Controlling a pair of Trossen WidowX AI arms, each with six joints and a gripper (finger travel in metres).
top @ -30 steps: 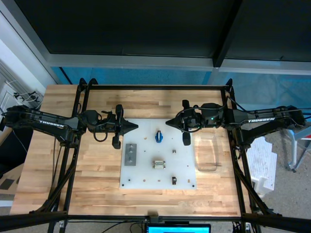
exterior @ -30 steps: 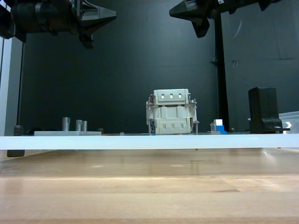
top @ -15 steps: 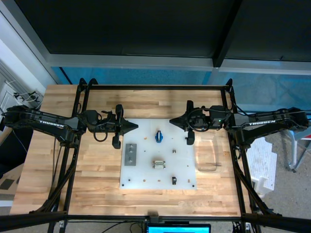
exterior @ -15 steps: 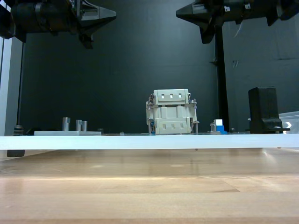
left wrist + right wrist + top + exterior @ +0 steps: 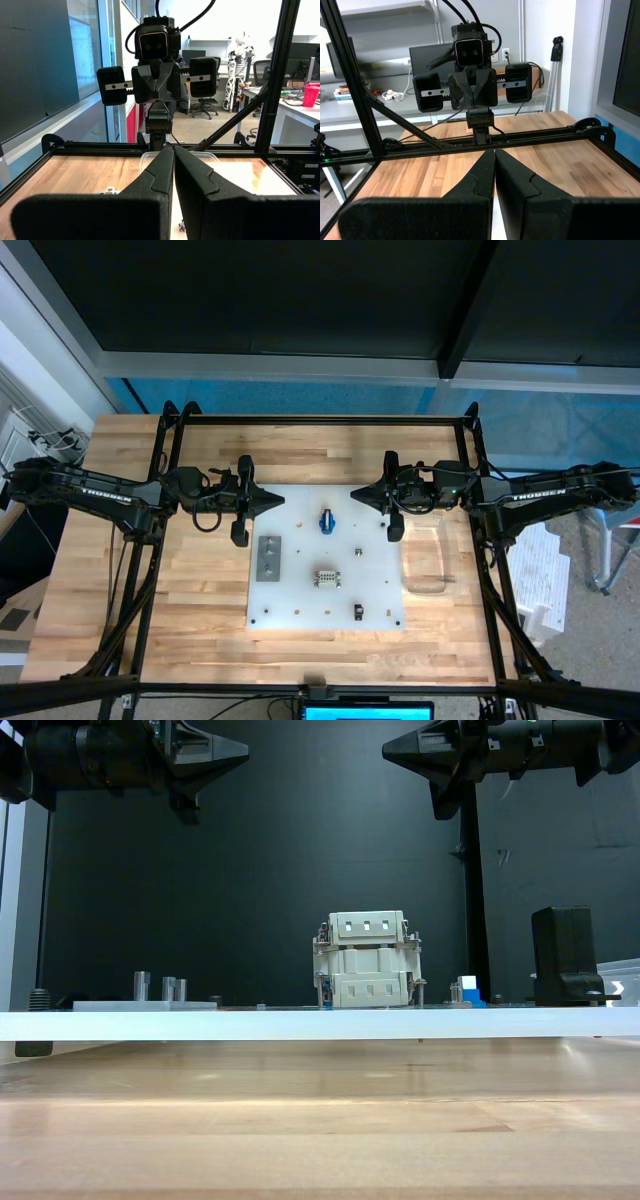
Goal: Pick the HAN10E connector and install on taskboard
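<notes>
Far left: left gripper (image 5: pixel 278 501) aloft over the far-left corner of the taskboard (image 5: pixel 300 612), fingers (image 5: pixel 159 175) pressed together, nothing held. Next across: grey metal block (image 5: pixel 268 557) on the board's left side. Mid-board: HAN10E connector (image 5: pixel 326 579), upright on the white plate, well apart from both arms. From table height, a two-tier beige body, apparently level; latch detail too small to tell. Just beyond it, blue part (image 5: pixel 327 521). Right of centre: right gripper (image 5: pixel 357 494) high above the board's far edge, fingers (image 5: pixel 479 182) likewise closed on nothing. Far right: clear tray (image 5: pixel 428 560) beside the board. Judged step: confirming the seat, or a fresh grip if not fully home. To do it well: spread the fingers wide before any descent; drop straight down over the connector's long sides; steer clear of the blue part and the small black piece (image 5: pixel 359 613); press evenly, without tilting.
</notes>
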